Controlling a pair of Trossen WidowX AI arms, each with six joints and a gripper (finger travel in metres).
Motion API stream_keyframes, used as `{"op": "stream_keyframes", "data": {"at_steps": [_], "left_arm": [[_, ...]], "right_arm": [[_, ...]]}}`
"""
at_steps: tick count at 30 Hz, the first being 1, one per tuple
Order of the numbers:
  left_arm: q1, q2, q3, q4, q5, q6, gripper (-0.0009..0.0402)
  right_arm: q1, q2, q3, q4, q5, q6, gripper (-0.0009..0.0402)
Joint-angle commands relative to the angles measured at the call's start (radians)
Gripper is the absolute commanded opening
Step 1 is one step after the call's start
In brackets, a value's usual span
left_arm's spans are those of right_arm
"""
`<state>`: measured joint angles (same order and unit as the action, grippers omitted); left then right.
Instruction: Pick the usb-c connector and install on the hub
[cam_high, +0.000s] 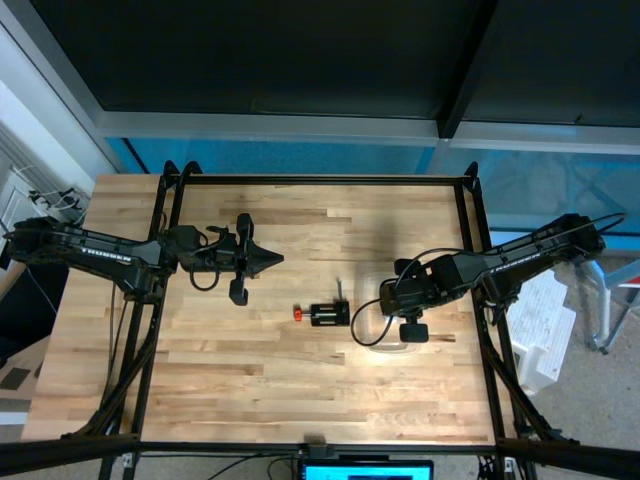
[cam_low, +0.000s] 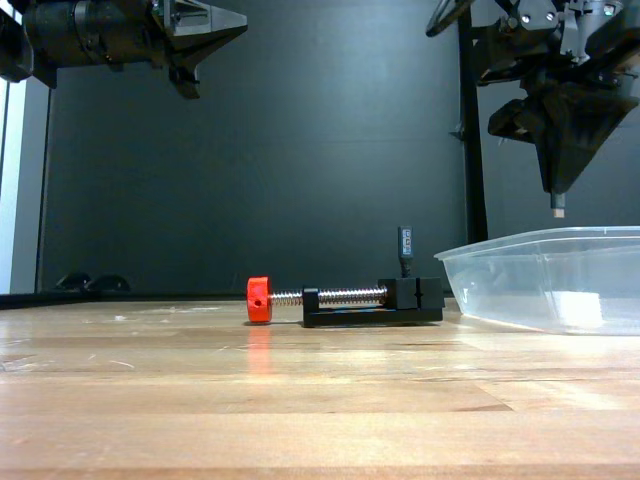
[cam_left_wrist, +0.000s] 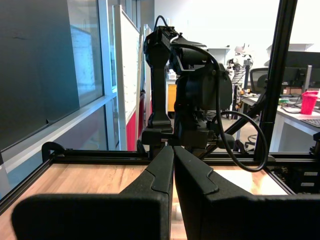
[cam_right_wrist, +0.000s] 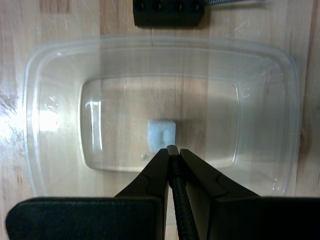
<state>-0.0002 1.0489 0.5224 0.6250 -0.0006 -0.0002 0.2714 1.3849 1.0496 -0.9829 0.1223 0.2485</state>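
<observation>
While the left end effector (cam_left_wrist: 173, 150) hangs clenched high at the left, the right end effector (cam_right_wrist: 171, 155), grasping the usb-c connector (cam_low: 558, 211) above the clear plastic tray (cam_low: 500, 243), should carry it level and align it carefully over the hub (cam_low: 372, 301), which lies on the surface (cam_low: 300, 400) just beside the tray.

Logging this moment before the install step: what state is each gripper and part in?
right gripper: shut on the usb-c connector, high above the clear tray.
usb-c connector: pinched in the right gripper, off the table.
hub: lying on the table beside the tray, untouched.
clear tray: on the table, holding one whitish square piece.
left gripper: shut, empty, raised at the left.
</observation>
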Motion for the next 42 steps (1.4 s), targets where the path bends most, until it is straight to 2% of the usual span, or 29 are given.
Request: {"op": "stream_keyframes", "data": {"at_steps": [1,6,18,20,31,42], "left_arm": [[0.000,0.000,0.000,0.000,0.000,0.000,0.0000],[0.000,0.000,0.000,0.000,0.000,0.000,0.0000],[0.000,0.000,0.000,0.000,0.000,0.000,0.0000],[0.000,0.000,0.000,0.000,0.000,0.000,0.0000],[0.000,0.000,0.000,0.000,0.000,0.000,0.0000],[0.000,0.000,0.000,0.001,0.000,0.000,0.0000]], "right_arm": [[-0.009,0.000,0.006,0.005,-0.002,-0.002,0.0000],[-0.032,0.020,0.037,0.008,-0.002,-0.016,0.0000],[-0.069,0.177,0.194,0.007,-0.003,-0.059,0.0000],[-0.074,0.206,0.220,0.007,-0.013,-0.069,0.0000],[-0.089,0.338,0.364,-0.001,-0.019,-0.099,0.0000],[-0.095,0.418,0.449,-0.003,-0.018,-0.116,0.0000]]}}
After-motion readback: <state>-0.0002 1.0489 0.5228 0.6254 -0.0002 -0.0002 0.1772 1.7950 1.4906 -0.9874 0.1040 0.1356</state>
